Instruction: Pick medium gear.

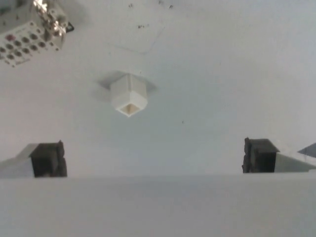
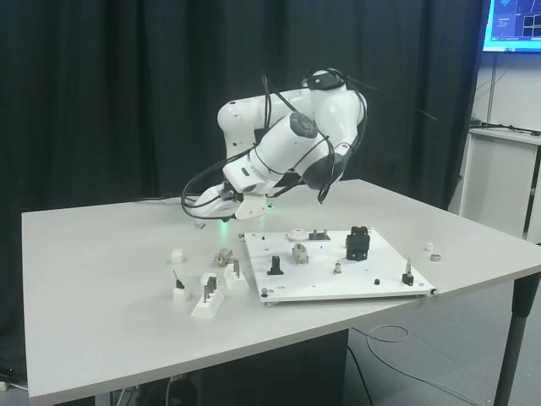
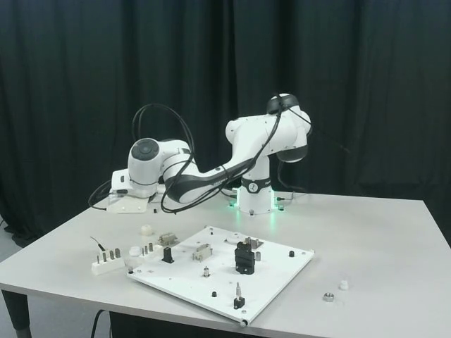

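My gripper is open, its two black fingertips wide apart with nothing between them. It hangs above the grey table, left of the white board. In the wrist view a small white blocky part lies on the table ahead of the fingers, apart from them. The same part shows in both room views, below and beside the gripper. A round white gear-like disc rests at the board's far edge. I cannot tell which part is the medium gear.
A metal connector lies near the board's left corner. A white peg holder stands by the table's front. A black block and small pegs stand on the board. Small loose parts lie to its right.
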{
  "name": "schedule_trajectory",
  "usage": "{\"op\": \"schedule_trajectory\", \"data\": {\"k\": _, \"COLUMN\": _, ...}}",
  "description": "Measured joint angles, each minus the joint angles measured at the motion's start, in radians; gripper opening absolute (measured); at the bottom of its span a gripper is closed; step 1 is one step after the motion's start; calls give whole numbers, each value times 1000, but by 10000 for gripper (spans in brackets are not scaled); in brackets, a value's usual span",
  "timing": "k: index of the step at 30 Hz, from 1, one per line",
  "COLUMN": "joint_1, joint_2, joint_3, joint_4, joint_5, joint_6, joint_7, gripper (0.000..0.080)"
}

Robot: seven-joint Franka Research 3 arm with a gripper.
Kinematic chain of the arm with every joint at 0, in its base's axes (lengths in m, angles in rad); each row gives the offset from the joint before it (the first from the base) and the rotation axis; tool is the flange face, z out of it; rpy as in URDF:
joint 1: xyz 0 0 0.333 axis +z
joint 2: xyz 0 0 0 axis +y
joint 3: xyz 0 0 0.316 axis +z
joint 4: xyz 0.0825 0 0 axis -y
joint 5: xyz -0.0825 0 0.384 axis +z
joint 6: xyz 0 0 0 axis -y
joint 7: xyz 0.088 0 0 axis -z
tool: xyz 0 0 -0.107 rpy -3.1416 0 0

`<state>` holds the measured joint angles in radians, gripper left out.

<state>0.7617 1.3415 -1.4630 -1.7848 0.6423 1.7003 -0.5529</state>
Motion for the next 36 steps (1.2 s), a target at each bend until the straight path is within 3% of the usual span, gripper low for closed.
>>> {"op": "schedule_trajectory", "data": {"k": 17, "joint_1": 2, "joint_2": -5, "joint_3": -38, "joint_4": -23, "joint_5": 90, "joint_6": -1, "joint_7": -1, "gripper": 800}}
{"op": "schedule_trajectory", "data": {"k": 36, "joint_1": 2, "joint_2": -15, "joint_3": -53, "joint_4": -42, "joint_5": 172, "joint_6": 11, "joint_7": -7, "gripper": 800}}
